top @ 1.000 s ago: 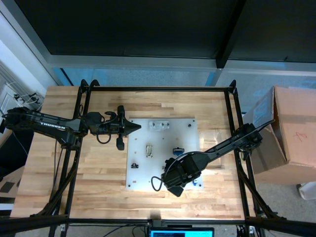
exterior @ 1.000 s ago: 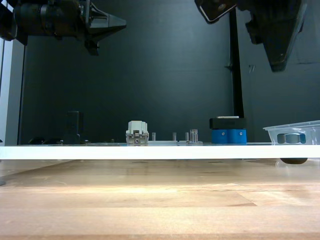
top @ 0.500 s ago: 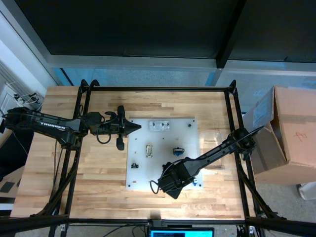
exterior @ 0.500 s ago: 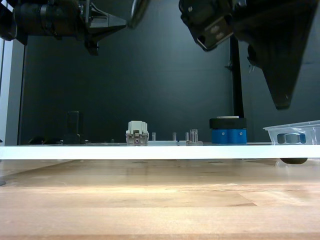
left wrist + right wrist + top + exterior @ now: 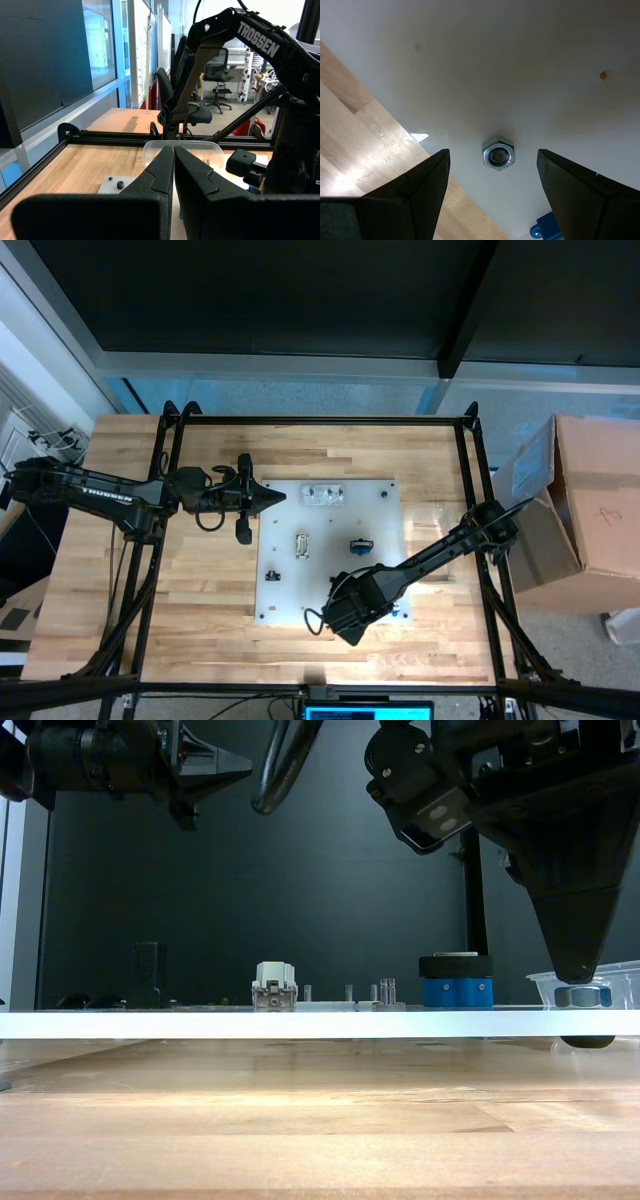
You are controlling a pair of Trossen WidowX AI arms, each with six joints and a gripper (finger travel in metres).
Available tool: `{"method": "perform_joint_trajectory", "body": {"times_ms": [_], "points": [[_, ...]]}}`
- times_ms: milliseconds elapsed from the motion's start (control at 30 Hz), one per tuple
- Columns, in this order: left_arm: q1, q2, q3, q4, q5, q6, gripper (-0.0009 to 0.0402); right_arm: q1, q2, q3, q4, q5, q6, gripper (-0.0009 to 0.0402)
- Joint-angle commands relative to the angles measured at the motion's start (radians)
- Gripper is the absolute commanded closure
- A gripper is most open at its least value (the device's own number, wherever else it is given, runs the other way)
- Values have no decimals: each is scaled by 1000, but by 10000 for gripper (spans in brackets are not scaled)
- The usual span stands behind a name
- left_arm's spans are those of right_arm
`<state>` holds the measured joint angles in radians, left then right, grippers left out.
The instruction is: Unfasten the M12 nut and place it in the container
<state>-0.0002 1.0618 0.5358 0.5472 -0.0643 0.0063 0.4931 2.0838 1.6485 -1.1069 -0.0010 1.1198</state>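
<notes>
**M12 nut (image 5: 498,153) seated on the board; right jaws open around it**

1. Task part. There is one M12 nut: a small, silver, six-sided metal nut. It sits on its black stud (image 5: 498,157), of which only the dark core in the bore shows; no ribs are visible. The seat is on the one flat white board (image 5: 520,75), close to the board's near right edge. The right wrist view shows the nut on the board surface, outside the one clear plastic container (image 5: 625,978), although the low view sets it in front of that container.

2. Right gripper (image 5: 493,151). It points straight down over the nut. The jaws are open, one finger (image 5: 422,185) on each side of the nut, both apart from it. In the low view the fingertip hangs just above the nut.

3. Left gripper (image 5: 173,155). It is held high over the board's far left edge and points level toward the right arm. The jaws are closed on each other and grip nothing.

4. Other items, counted:
   - one blue-and-black block (image 5: 456,982) on the board;
   - one grey-white connector (image 5: 273,988) on the board, well to the left of the block;
   - one wooden table (image 5: 150,580) carrying the board;
   - one brown cardboard box (image 5: 590,510) beyond the table's right edge.
</notes>
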Motion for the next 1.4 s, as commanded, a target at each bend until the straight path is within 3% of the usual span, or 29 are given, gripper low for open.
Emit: {"method": "perform_joint_trajectory", "body": {"times_ms": [33,267,767,1100,1267,1400], "points": [[0,0,0,0,0,0,393,1,0,-8,4,1,-2,151],[0,0,0,0,0,0,393,2,0,-40,56,0,0,163],[0,0,0,0,0,0,393,2,0,-44,66,0,-1,305],[0,0,0,0,0,0,393,2,0,-44,65,0,-47,369],[0,0,0,0,0,0,393,2,-1,-44,65,0,-162,386],[0,0,0,0,0,0,393,2,-3,-44,65,0,-382,392]]}}
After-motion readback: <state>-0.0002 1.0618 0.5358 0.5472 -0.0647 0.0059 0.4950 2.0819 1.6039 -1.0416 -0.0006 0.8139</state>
